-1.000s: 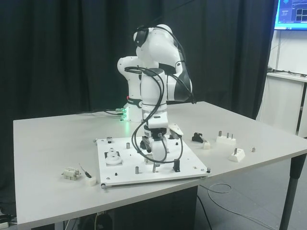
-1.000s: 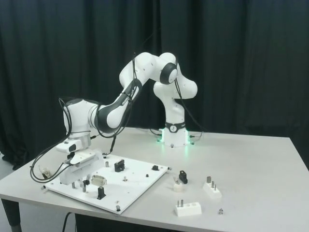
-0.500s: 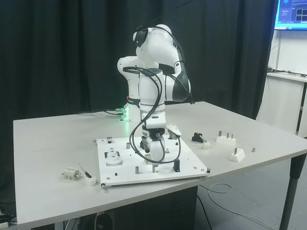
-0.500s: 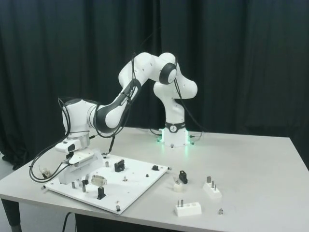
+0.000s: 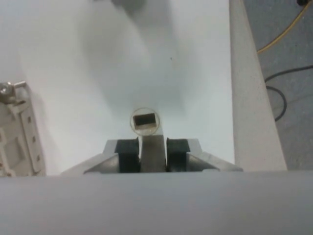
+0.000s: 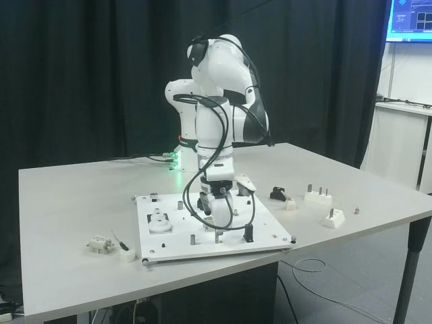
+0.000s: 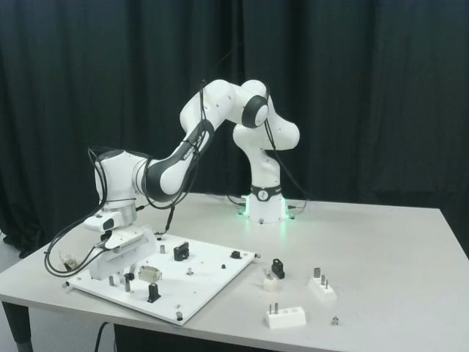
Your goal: Insert square peg 3.
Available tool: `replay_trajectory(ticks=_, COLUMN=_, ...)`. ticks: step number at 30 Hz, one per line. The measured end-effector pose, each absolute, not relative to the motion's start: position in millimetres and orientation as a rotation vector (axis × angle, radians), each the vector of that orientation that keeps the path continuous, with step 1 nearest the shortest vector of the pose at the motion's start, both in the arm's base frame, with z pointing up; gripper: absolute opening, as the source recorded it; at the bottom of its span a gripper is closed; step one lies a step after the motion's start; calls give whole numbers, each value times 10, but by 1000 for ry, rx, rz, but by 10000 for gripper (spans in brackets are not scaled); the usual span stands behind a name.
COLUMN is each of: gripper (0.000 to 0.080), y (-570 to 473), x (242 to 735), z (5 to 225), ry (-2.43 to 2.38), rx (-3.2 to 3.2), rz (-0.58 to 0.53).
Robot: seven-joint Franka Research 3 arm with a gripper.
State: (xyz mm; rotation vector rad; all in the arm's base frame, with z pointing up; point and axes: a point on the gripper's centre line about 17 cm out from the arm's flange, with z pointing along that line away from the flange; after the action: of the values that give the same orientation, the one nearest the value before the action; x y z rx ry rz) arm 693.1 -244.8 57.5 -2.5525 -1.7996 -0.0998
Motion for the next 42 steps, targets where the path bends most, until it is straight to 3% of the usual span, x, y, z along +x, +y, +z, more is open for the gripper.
replay_trajectory(ticks=42, gripper=115, y=-2311, x=6964, z=574, ry=-1811, rx=-2529, rz=-96)
